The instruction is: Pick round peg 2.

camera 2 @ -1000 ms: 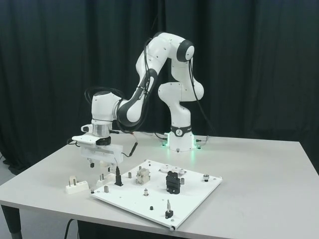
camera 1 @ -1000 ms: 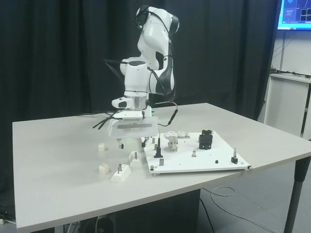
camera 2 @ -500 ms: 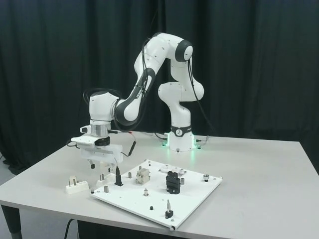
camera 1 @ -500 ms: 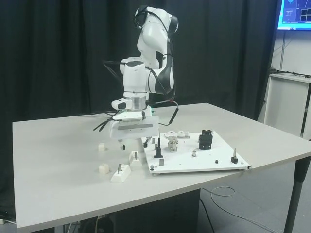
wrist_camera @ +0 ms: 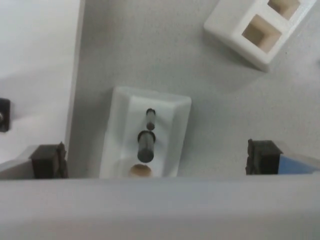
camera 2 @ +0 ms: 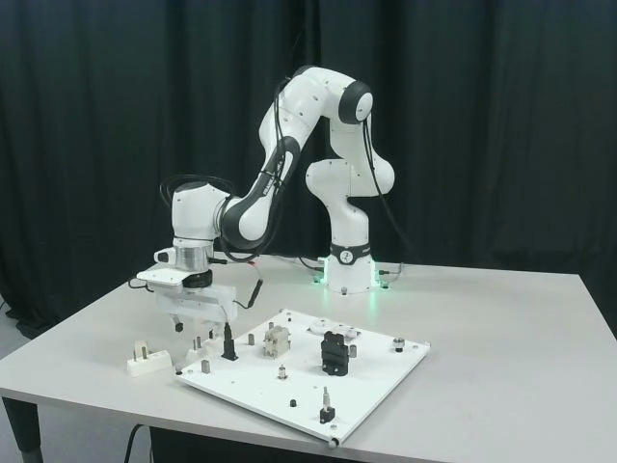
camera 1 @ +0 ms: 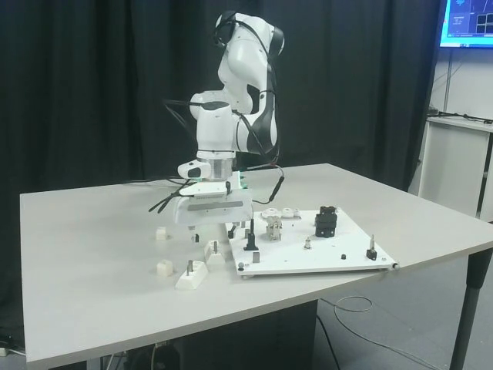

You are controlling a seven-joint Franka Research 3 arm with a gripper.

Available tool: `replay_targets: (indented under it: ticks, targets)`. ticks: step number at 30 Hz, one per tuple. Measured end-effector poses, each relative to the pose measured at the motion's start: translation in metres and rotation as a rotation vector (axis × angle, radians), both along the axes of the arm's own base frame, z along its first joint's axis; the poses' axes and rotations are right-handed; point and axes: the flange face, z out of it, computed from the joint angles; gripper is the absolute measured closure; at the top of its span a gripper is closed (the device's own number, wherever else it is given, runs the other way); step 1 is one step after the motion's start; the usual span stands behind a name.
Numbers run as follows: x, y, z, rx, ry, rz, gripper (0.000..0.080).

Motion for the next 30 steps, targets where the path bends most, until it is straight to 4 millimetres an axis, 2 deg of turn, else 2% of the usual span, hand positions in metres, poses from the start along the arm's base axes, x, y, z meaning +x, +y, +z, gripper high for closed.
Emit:
replay_targets:
  ticks: [30]
  targets:
    - [-0.0007,-0.0041,-0.0101,0.015,0.005,-0.019,0.0003]
